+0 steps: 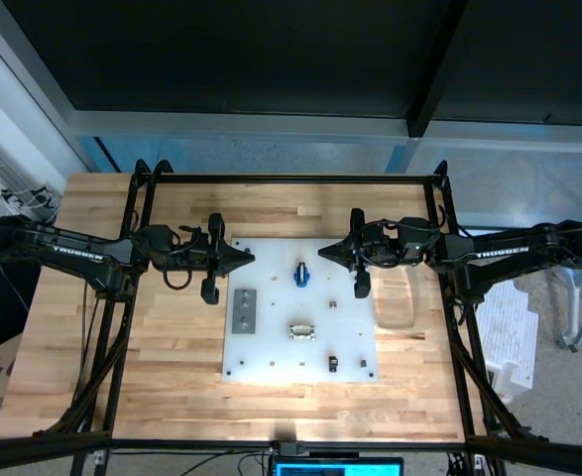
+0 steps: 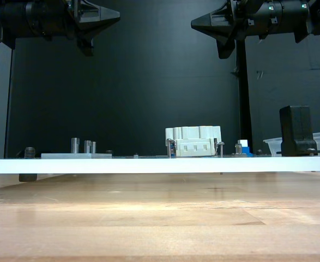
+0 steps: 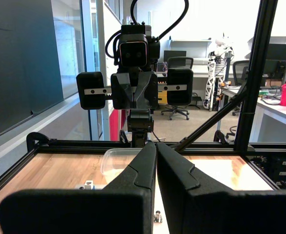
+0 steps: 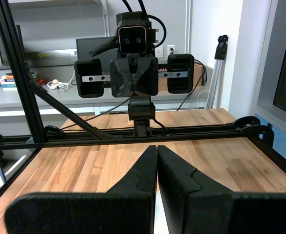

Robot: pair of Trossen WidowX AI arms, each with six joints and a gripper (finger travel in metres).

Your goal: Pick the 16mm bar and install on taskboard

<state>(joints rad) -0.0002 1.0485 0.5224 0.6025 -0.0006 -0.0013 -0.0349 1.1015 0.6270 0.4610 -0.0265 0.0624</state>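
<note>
Pickup is not yet begun, we judge; grasp and insertion remain. High view: left gripper [image 1: 250,255] and right gripper [image 1: 321,253] hover over the taskboard [image 1: 271,357]; one tiny stub, likely the 16mm bar [image 1: 366,365], lies near its near right corner. Low view: both hang well above. Wrist views: two finger pairs pressed together, empty. We count one blue knob [image 1: 303,275], one grey block [image 1: 243,309].

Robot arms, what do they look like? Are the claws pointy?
Both arms are black, with white lettering on the side and black cables looping near the wrists. The left claw, over the far left of the taskboard, and the right claw, over its far part, are black wedges tapering to a point.
</note>
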